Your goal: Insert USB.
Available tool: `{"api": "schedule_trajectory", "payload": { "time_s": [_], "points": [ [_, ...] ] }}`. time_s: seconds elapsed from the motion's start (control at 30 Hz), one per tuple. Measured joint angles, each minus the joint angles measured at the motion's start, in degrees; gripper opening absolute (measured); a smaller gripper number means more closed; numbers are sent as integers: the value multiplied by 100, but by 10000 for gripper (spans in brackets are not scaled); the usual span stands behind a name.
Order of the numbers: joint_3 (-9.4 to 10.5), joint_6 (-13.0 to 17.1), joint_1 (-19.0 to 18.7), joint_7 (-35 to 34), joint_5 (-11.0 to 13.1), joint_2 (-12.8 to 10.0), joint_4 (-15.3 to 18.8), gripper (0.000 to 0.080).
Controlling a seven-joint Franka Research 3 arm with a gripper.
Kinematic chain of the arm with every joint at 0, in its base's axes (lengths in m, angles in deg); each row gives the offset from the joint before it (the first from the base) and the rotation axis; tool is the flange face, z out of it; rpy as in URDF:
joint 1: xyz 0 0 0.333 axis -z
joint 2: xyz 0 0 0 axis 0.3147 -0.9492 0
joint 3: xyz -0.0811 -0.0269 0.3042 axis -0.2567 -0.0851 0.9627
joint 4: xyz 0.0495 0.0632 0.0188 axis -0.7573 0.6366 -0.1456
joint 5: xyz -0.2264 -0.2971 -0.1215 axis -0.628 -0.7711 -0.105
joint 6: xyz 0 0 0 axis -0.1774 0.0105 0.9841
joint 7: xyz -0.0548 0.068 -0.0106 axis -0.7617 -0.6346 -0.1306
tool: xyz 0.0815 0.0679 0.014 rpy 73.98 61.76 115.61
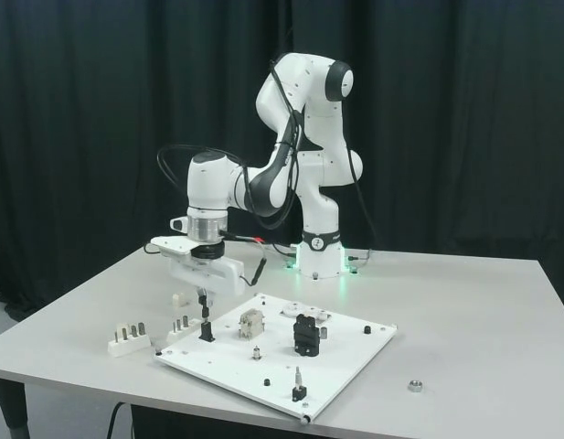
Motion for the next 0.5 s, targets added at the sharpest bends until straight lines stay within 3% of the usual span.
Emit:
{"api": "schedule_trajectory", "payload": {
  "time_s": [0.5],
  "points": [
    [4,139,-27,1,-54,-2,32,58]
  ]
}}
